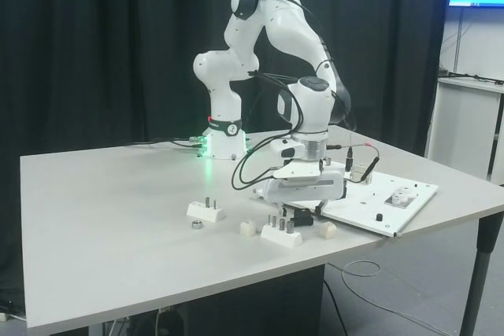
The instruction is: Pick D-SUB.
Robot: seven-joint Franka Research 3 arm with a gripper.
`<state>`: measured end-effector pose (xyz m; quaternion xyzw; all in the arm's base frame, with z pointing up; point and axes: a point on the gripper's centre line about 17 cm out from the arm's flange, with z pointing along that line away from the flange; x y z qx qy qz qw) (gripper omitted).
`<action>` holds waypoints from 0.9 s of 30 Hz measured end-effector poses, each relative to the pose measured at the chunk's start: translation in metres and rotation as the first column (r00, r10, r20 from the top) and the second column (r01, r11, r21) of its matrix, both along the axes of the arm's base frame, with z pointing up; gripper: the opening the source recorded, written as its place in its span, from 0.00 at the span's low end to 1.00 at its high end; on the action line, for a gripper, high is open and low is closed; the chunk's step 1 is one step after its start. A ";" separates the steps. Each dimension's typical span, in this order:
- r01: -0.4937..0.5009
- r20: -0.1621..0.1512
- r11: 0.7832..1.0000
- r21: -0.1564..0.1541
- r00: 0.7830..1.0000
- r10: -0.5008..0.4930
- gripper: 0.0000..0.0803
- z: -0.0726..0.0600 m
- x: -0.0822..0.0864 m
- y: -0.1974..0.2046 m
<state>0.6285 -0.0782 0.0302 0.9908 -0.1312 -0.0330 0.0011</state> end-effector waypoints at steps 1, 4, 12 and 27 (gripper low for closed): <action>0.000 0.001 1.000 0.000 1.000 0.000 1.00 0.000 0.000 0.000; -0.001 0.005 1.000 -0.002 1.000 0.001 1.00 -0.001 0.001 -0.001; 0.005 0.021 1.000 -0.003 1.000 -0.005 0.63 -0.001 0.006 -0.002; -0.010 0.028 1.000 0.006 1.000 0.009 0.48 0.000 0.007 -0.001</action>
